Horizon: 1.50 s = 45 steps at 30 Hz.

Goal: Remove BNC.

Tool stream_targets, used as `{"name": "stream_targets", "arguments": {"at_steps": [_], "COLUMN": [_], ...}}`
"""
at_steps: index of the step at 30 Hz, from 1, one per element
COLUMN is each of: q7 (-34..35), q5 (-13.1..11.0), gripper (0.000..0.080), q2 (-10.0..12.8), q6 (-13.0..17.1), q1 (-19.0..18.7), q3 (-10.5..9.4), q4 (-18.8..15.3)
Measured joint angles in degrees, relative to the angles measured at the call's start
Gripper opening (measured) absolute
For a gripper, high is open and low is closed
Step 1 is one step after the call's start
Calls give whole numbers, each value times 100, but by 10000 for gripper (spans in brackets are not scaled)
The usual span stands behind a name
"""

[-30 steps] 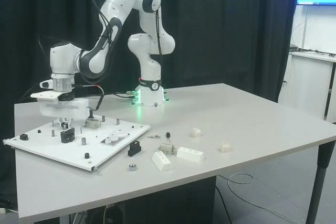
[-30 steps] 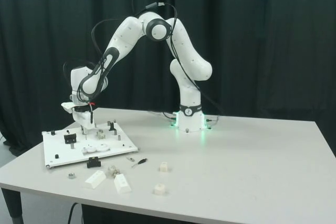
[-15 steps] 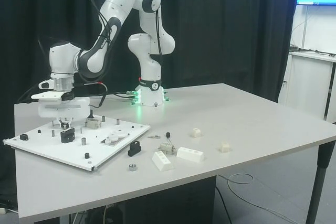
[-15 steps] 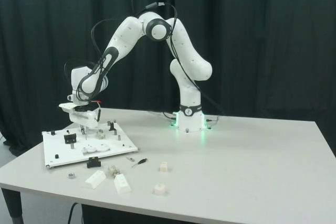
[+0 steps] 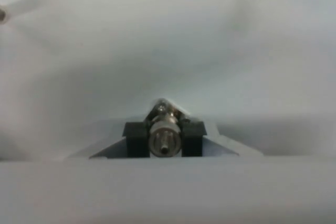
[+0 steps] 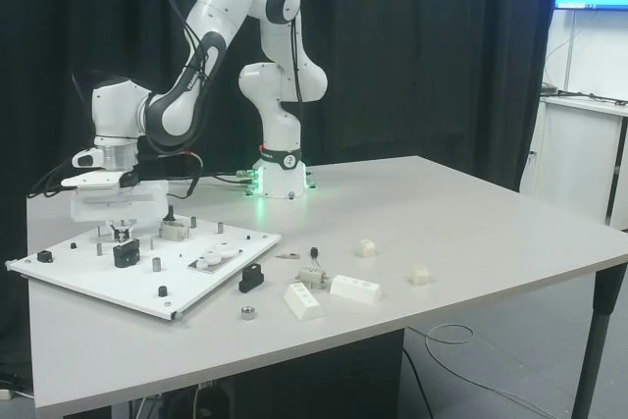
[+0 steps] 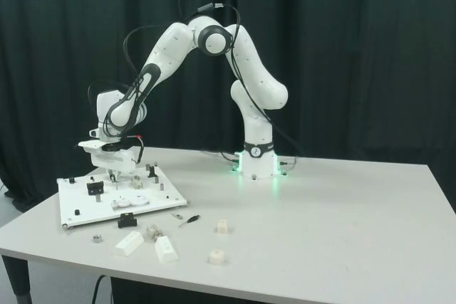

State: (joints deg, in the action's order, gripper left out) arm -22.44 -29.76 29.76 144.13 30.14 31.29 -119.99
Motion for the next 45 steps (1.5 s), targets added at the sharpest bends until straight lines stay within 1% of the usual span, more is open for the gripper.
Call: {"name": "stream_targets", "arguments": {"at_steps": [8, 15, 22, 36, 45], "q7": [-511, -1172, -1615, -2034, -2197], "q5": [0, 0, 0, 0, 0], "gripper": [130, 130, 130, 130, 130], "q2": [6, 17, 34, 50, 42], "q6": [-25, -47, -96, -237, -453], "q1": [2, 5, 6, 6, 0], "q3": [7, 12, 24, 59, 124], "q4": [16, 35, 68, 142, 234]}}
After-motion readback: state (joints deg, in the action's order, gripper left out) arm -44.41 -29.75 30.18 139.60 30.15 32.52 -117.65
